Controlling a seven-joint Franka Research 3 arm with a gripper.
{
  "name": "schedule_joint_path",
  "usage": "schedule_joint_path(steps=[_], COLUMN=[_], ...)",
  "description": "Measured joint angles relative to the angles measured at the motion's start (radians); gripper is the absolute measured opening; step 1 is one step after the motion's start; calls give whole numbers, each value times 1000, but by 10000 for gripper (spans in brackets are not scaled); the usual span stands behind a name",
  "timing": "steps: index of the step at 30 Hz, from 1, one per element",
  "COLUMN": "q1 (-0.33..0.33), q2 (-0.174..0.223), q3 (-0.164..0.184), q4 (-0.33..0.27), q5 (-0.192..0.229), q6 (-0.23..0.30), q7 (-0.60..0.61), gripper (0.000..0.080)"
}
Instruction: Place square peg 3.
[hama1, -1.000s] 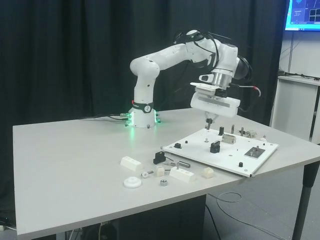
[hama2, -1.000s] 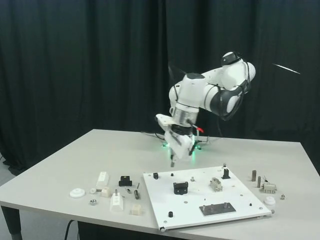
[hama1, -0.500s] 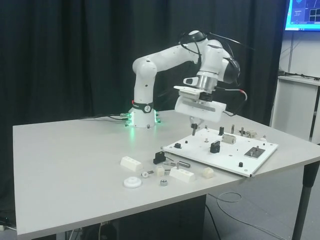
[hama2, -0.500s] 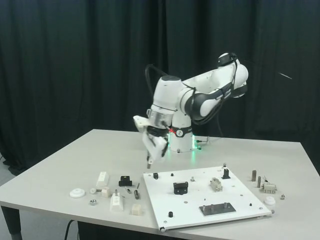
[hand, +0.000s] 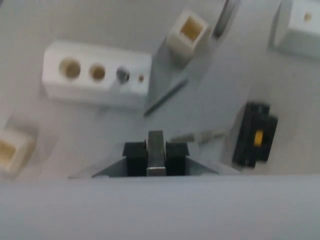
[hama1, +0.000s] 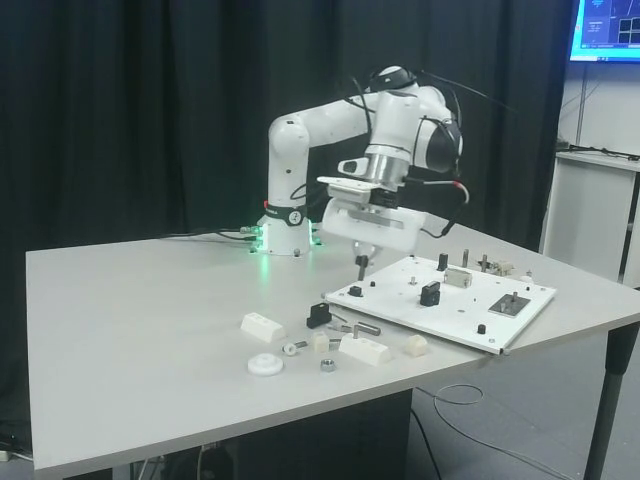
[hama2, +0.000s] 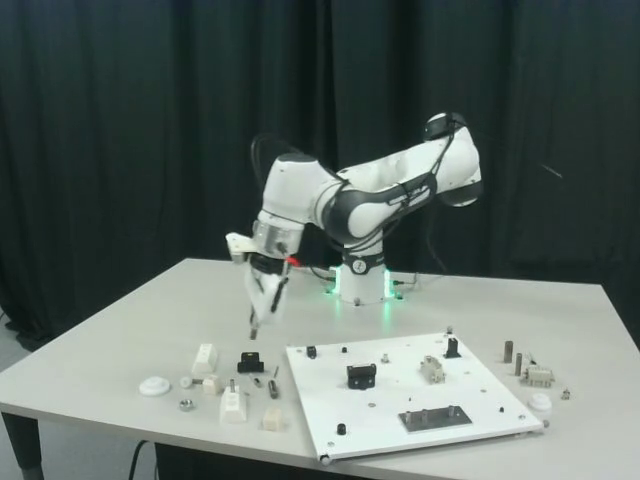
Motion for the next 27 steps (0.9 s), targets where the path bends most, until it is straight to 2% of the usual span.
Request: schedule_joint_path(steps=[7, 17, 27], q1=[-74, -154, -233], q2=[5, 5, 23], q3=[10, 11, 11], q4=[28, 27, 8], q5=[8, 13, 77], q6=[-2, -31, -69], q7=[-21, -107, -213], gripper=[76, 76, 76])
